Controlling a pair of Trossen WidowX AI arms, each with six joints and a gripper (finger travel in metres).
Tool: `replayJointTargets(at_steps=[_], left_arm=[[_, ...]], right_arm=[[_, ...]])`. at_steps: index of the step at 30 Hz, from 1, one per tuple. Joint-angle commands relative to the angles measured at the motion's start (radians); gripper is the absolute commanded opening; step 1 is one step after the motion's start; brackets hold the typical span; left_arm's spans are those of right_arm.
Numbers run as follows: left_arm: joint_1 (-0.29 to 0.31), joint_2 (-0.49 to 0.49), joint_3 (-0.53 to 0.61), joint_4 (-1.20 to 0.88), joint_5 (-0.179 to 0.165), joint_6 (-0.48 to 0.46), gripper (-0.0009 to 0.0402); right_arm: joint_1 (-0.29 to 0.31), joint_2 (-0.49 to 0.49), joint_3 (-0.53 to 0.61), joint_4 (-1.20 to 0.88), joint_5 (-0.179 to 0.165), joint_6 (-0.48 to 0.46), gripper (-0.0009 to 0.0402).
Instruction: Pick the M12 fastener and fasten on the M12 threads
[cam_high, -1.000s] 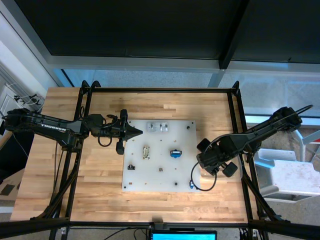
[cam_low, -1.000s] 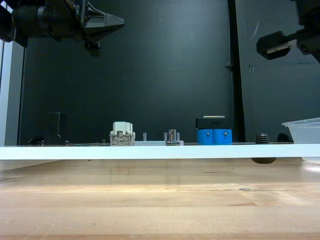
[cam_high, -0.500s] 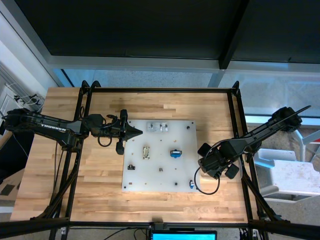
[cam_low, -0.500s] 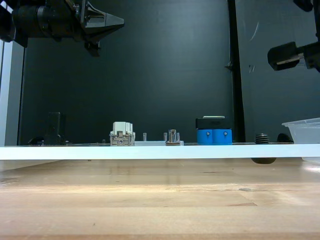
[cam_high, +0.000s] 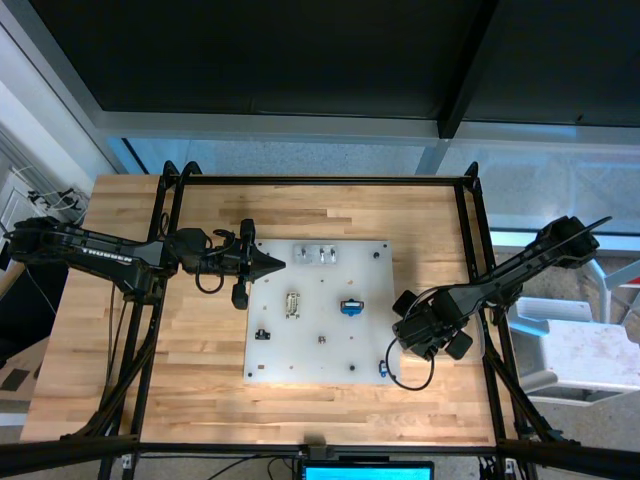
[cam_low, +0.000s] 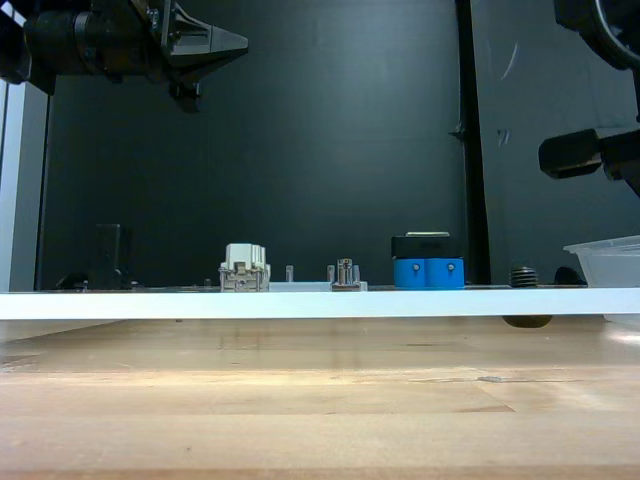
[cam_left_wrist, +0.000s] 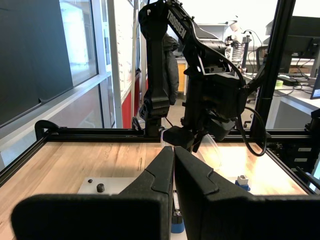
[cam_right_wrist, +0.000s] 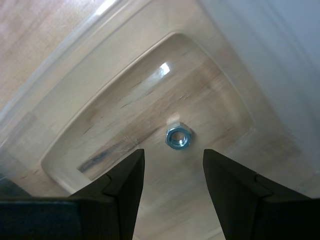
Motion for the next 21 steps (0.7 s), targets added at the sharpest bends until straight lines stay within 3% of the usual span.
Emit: replayJointTargets(at_steps=[1,3,21], left_arm=[[0.000,0.000,0.000,0.000,0.000,0.000,0.0000],[0.000,0.000,0.000,0.000,0.000,0.000,0.0000],[0.000,0.000,0.000,0.000,0.000,0.000,0.0000]], right_arm=[[-0.002,0.017,-0.005,0.009,0.011,-0.006,0.0175],[-0.002,0.020,-0.007,0.018,0.027,-0.010,0.0180],[-0.019,0.020,-0.097,0.130,0.027,-0.014,0.0194]])
